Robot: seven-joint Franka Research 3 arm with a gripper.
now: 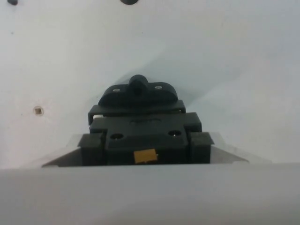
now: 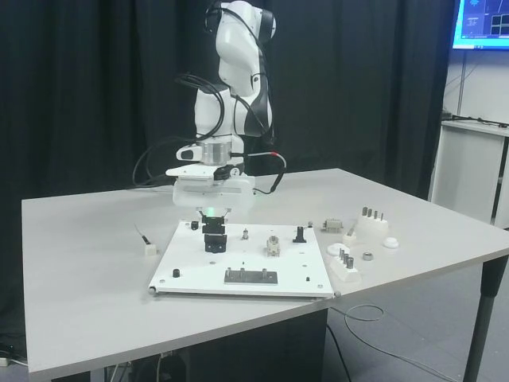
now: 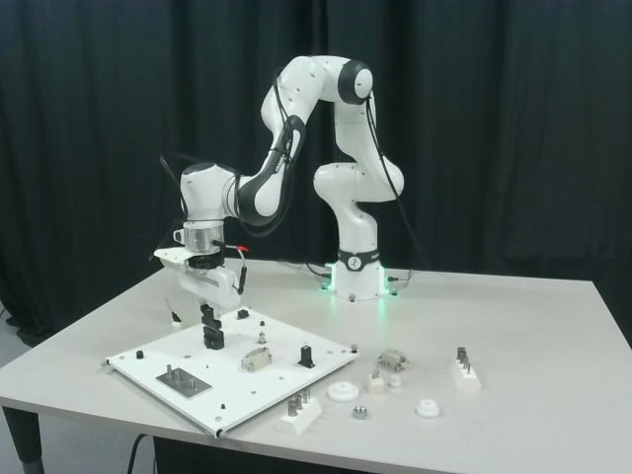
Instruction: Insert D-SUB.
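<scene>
My gripper (image 2: pixel 213 226) hangs straight down over the left part of the white board (image 2: pixel 292 265), shut on a black D-SUB connector (image 2: pixel 215 241). The connector's lower end reaches the board surface; whether it is seated I cannot tell. In the wrist view the black fingers (image 1: pixel 91 146) flank the connector body (image 1: pixel 145 127), and its rounded black end with two small screws (image 1: pixel 136 92) lies against the white board (image 1: pixel 211 61). From the second room view the gripper (image 3: pixel 209 318) and connector (image 3: pixel 212 338) stand near the board's back left.
On the board stand a grey metal socket (image 2: pixel 273 245), a small black bracket (image 2: pixel 299 234), a black peg (image 2: pixel 195 225) and a grey bar with pins (image 2: pixel 250 276). White blocks with pins (image 2: pixel 371 219) lie right of the board, and a small white piece (image 2: pixel 149 248) lies left of it.
</scene>
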